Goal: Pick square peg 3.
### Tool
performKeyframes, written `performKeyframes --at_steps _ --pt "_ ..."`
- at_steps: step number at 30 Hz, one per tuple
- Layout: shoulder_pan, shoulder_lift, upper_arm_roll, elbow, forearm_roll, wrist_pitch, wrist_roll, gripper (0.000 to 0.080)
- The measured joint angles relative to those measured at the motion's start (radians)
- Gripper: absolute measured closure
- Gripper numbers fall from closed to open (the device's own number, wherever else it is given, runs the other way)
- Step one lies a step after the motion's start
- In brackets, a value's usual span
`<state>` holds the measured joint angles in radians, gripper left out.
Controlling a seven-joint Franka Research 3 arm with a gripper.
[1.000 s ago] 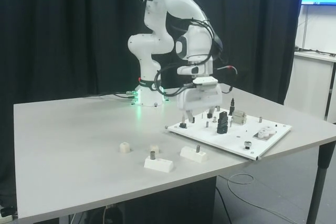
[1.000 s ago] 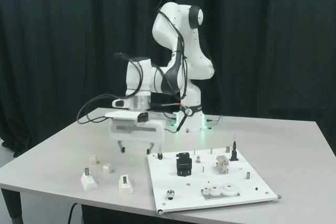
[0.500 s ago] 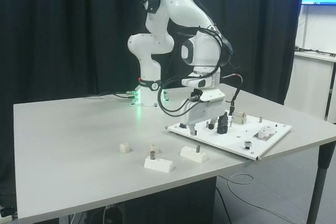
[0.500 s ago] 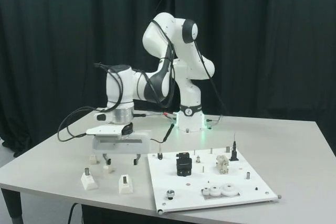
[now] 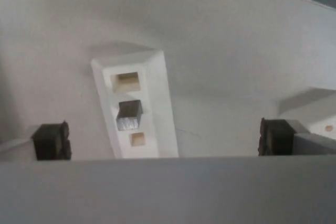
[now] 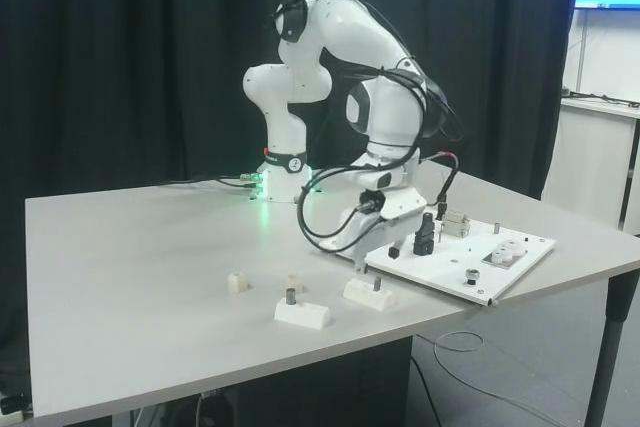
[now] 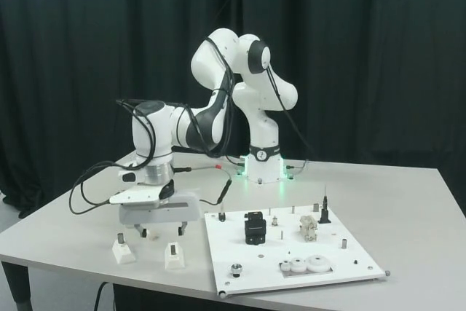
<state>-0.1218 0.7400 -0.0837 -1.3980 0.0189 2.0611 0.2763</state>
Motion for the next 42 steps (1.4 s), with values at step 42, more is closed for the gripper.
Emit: performKeyframes --at_steps 42 --pt "0.026 0.079 -0.009 0.000 0.011 0.010 -0.002 0.0294"
